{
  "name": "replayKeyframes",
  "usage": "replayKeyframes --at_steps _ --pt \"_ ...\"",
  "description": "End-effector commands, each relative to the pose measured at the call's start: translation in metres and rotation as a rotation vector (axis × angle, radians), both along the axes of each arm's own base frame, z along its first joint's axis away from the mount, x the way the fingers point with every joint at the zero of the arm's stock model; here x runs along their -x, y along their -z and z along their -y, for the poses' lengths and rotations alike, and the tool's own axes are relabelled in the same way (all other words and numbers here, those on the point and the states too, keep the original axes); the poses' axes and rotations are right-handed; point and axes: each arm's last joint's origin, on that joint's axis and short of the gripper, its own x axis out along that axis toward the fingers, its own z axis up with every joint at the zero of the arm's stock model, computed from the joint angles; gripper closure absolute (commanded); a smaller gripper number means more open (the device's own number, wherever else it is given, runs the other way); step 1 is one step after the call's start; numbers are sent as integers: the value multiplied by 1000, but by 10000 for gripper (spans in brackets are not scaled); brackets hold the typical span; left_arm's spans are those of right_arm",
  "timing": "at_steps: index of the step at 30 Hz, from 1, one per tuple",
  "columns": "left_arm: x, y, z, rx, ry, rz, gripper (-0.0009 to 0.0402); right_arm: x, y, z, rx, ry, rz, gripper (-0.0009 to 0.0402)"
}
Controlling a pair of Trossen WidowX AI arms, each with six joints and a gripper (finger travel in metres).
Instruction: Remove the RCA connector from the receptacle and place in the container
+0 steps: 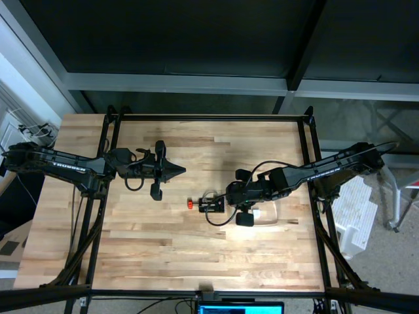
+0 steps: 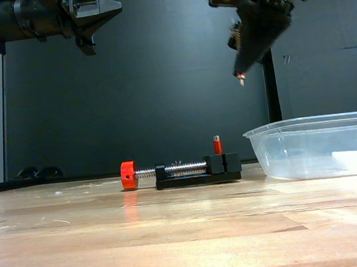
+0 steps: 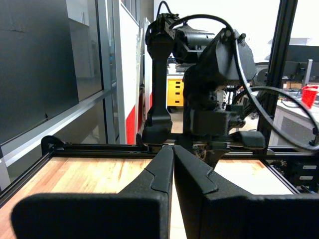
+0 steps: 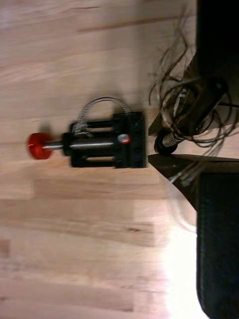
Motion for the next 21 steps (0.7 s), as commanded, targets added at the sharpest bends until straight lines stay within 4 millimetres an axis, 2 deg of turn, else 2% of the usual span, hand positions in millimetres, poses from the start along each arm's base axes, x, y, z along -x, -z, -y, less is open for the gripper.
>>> replayKeyframes --at_steps 1,15,21 --pt "0 0 0 0 0 0 393 10 9 0 -5 12 -27 391" --pt "0 0 0 0 0 0 393 60 34 8 -39 123 -68 391" --pt "0 0 0 0 0 0 393 74 43 6 -43 122 -91 391"
